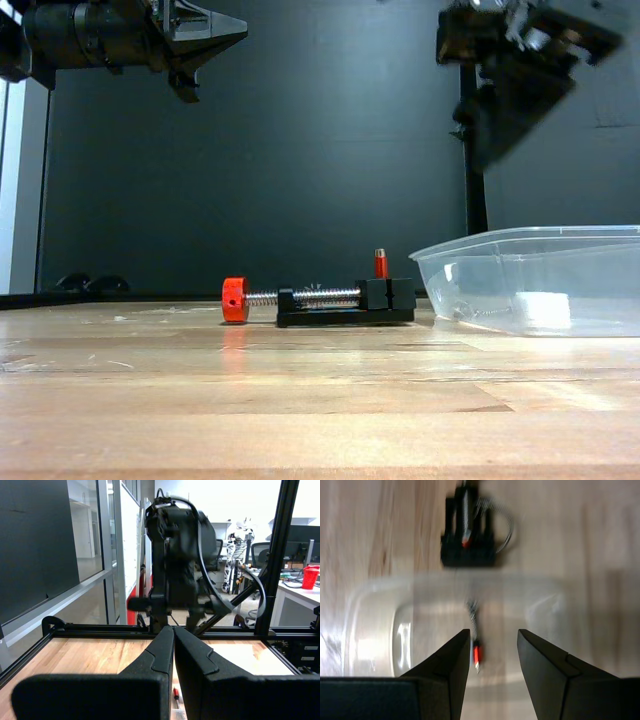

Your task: Remove the RCA connector from the receptacle and place in the container

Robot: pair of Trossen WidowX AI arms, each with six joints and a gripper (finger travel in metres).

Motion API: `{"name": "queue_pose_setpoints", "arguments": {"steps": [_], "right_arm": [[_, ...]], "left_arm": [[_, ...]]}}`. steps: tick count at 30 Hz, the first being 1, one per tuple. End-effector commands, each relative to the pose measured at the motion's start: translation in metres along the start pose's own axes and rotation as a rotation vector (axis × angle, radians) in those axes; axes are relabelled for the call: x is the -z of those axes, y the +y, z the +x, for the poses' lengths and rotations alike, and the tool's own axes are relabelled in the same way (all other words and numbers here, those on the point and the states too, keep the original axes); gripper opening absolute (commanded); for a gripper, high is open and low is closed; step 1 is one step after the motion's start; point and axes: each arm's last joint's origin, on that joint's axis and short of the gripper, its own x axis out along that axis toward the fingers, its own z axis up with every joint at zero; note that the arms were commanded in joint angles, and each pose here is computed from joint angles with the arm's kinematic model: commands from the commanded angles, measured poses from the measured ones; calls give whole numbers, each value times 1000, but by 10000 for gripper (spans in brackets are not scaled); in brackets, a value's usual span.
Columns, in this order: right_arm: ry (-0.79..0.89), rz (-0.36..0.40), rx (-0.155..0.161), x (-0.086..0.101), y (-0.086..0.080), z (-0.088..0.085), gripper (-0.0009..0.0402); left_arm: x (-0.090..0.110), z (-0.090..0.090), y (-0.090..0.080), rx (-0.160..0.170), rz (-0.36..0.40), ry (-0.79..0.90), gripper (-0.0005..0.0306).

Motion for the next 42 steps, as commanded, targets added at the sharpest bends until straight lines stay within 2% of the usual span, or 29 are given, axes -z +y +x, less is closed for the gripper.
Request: {"name": "queue_pose_setpoints", "arguments": {"steps": [1, 5, 10, 12, 16, 23, 24, 27, 28, 32, 36, 39, 42], "right_arm": [[-101, -4, 7, -8, -10, -15, 106], [-244, -3, 9, -13, -20, -33, 60], [-415, -26, 21, -15, -25, -48, -5], [-498, -20, 24, -15, -27, -53, 5], [-639, -16, 33, -13, -30, -59, 1], [-824, 32, 15, -1, -32, -53, 0], [-847, 28, 1, 0, -31, -52, 0], [-943, -4, -75, 3, -29, -47, 0], [-971, -8, -85, 4, -28, -46, 0], [-1015, -18, -66, 9, -28, -37, 0], [-1040, -14, -61, 12, -29, -33, 0], [-1040, 22, 14, 14, -31, -32, 0], [-1046, 10, 12, 15, -31, -31, 0]], "left_arm": [[0, 0, 0, 0, 0, 0, 0], [0, 0, 0, 0, 0, 0, 0], [0, 0, 0, 0, 0, 0, 0], [0, 0, 0, 0, 0, 0, 0], [0, 0, 0, 0, 0, 0, 0], [0, 0, 0, 0, 0, 0, 0], [0, 0, 0, 0, 0, 0, 0], [0, 0, 0, 0, 0, 0, 0], [0, 0, 0, 0, 0, 0, 0], [0, 0, 0, 0, 0, 0, 0], [0, 0, 0, 0, 0, 0, 0], [0, 0, 0, 0, 0, 0, 0], [0, 0, 0, 0, 0, 0, 0]]}}
